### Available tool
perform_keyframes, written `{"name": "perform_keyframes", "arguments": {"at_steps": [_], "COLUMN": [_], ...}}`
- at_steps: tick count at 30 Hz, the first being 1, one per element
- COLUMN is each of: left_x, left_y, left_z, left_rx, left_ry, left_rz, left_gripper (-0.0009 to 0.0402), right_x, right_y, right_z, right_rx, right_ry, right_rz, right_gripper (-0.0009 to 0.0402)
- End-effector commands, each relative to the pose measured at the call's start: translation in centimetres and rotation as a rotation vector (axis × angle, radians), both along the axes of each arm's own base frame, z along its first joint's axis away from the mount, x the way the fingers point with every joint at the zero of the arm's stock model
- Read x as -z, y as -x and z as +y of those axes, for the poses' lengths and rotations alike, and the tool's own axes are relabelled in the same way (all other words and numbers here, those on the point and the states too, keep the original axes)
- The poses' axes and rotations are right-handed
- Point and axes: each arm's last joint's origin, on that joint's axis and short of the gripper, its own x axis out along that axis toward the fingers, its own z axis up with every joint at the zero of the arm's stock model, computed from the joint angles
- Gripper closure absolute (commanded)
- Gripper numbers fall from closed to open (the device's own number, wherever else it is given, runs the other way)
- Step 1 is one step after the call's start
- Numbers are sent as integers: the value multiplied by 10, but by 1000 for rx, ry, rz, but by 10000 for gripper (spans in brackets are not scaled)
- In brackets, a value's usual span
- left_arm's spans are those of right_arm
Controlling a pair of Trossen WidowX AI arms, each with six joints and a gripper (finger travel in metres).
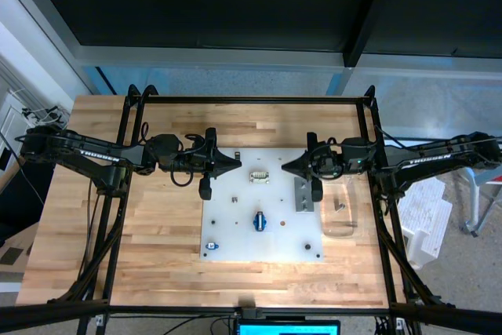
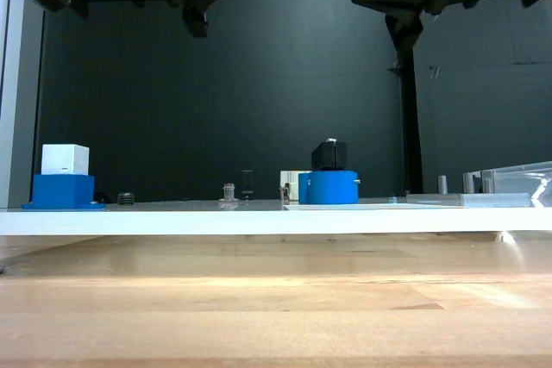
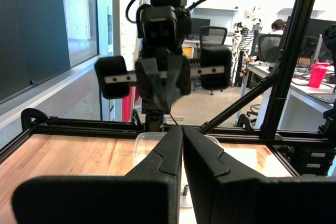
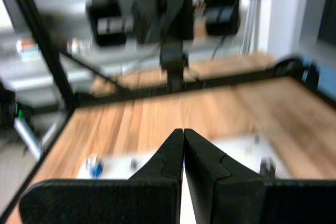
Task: Pick the 16mm cylinder and install on the taskboard
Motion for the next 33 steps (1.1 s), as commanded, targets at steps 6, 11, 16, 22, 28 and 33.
{"name": "perform_keyframes", "arguments": {"at_steps": [6, 11, 16, 22, 28, 33], "left_x": [0, 0, 0, 0, 0, 0], "left_y": [0, 0, 0, 0, 0, 0], "left_z": [0, 0, 0, 0, 0, 0], "left_rx": [0, 0, 0, 0, 0, 0], "left_ry": [0, 0, 0, 0, 0, 0], "left_rz": [0, 0, 0, 0, 0, 0], "left_gripper": [393, 393, 393, 393, 393, 393], "right_x": [6, 9, 10, 17, 24, 28], "right_y": [13, 25, 35, 48, 63, 73], "right_z": [12, 20, 28, 36, 41, 40], "right_rx": [-35, -38, -59, -59, -37, 4], "right_ry": [-9, -6, -14, -33, -32, -31], "right_rz": [378, 557, 676, 807, 963, 1067], "right_gripper": [393, 393, 393, 393, 393, 393]}}
